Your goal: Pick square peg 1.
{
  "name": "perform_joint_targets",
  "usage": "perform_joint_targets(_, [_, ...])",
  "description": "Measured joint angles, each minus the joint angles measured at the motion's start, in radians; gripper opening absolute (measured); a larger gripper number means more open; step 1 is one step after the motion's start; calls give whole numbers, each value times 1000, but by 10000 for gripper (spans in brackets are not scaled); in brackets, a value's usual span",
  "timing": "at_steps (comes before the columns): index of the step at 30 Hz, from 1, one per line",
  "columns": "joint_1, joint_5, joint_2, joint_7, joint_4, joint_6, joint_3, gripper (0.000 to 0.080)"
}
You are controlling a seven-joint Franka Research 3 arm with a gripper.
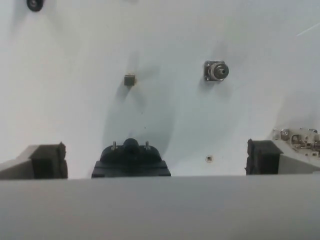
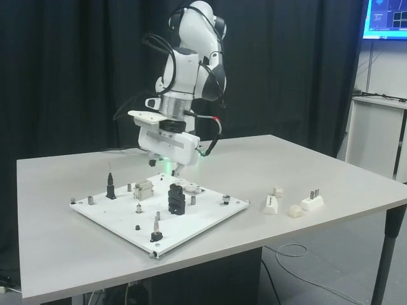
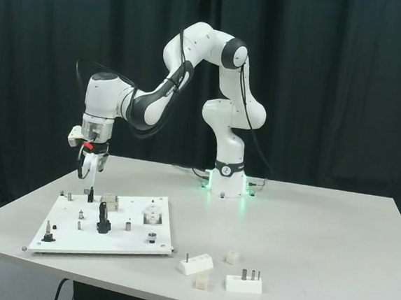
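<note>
The tool (image 1: 155, 159), fingers spread and empty, hangs above the white board (image 1: 75, 100), the small square peg (image 1: 130, 79) at its 12 o'clock, seemingly lining up a grab.

Even overhead room light falls on the grey table (image 3: 306, 222) and white board (image 2: 210, 213), and the black curtain (image 3: 333, 77) stays dark. In the wrist view, soft shadows fan toward 6 o'clock below the small parts; the near grey band at 6 o'clock is blurred.
</note>
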Motion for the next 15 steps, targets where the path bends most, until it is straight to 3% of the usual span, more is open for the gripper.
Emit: perform_joint_targets(15, [3, 1, -9, -49, 10, 2, 33, 800])
